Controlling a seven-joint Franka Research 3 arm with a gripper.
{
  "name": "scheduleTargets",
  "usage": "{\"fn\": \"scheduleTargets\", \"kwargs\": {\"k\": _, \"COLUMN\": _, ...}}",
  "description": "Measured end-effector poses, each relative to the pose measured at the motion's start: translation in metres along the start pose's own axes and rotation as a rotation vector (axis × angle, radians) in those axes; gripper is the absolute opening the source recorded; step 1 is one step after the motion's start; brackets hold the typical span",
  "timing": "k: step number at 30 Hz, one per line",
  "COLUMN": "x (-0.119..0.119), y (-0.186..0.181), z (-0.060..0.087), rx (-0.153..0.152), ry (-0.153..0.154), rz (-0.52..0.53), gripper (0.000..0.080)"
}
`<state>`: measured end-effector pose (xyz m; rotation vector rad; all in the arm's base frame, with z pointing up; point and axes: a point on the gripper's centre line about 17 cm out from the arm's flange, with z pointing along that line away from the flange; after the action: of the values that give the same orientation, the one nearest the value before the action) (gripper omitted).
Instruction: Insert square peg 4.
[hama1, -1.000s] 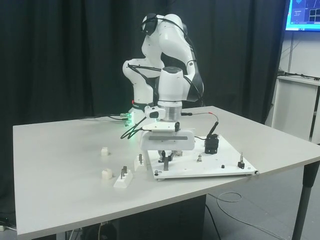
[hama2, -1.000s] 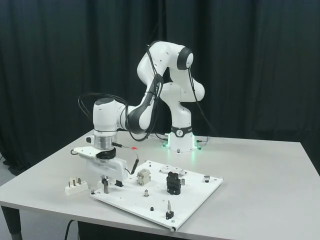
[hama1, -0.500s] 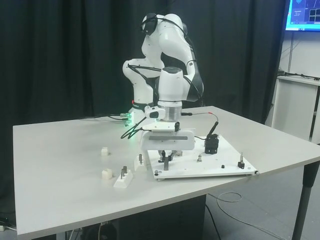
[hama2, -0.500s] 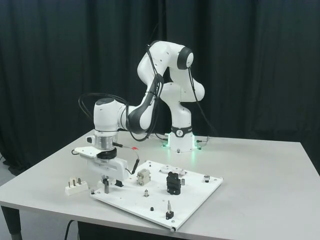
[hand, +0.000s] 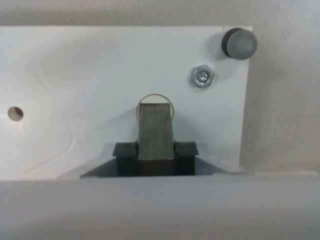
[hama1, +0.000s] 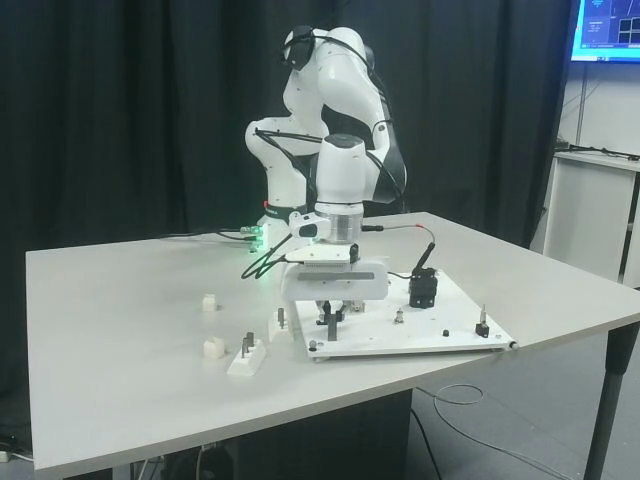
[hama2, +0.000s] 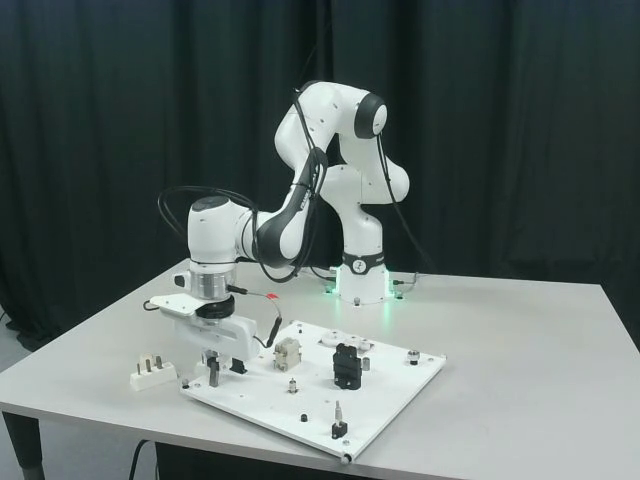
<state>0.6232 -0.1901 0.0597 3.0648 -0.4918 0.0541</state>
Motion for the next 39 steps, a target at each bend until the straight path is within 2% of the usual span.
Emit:
{"fn": "scheduleTargets", "kwargs": {"k": 8, "x": 0.002, "y": 0.000, "z": 0.000, "rx": 0.004, "ry": 0.006, "rz": 0.018, "gripper": 0.0150}}
{"fn": "scheduleTargets", "kwargs": {"k": 20, "x": 0.011, "y": -0.001, "z": 0.005, "rx": 0.004, "ry": 0.045, "rz": 0.041, "gripper": 0.0150}}
{"fn": "scheduleTargets", "kwargs": {"k": 31, "x": 0.010, "y": -0.001, "z": 0.016, "rx": 0.001, "ry": 0.047, "rz": 0.048, "gripper": 0.0150}}
{"fn": "scheduleTargets", "kwargs": {"k": 39, "x": 0.012, "y": -0.001, "z": 0.017, "rx": -0.001, "ry": 0.053, "rz": 0.038, "gripper": 0.0150}}
